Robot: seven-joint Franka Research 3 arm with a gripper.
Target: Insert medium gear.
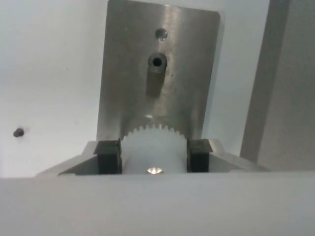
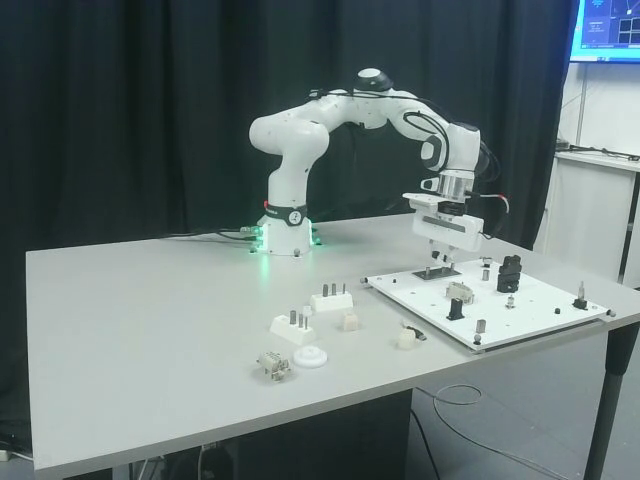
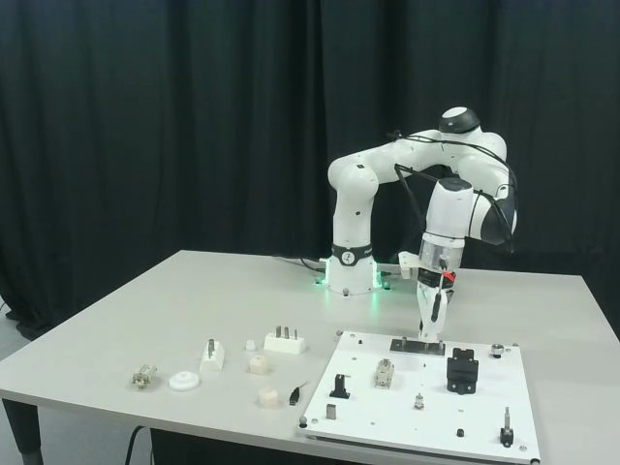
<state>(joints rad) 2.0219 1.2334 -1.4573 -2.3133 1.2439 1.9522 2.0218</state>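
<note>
On the tabletop at left lie loose fixtures and a larger white gear, untouched. Further right, above the far edge of the white board, the tool is closed on the medium gear, black pads gripping opposite flanks. Below waits a grey plate with an upright peg. Judged light, stiff plastic, slippery; teeth could chip if forced; grip across the rim appears correct.

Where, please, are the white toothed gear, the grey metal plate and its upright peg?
White toothed gear (image 1: 153, 142), wrist view, toothed rim.
Grey metal plate (image 1: 187, 59), wrist view, bare face.
Upright peg (image 1: 157, 62), wrist view, hollow tip.
</note>
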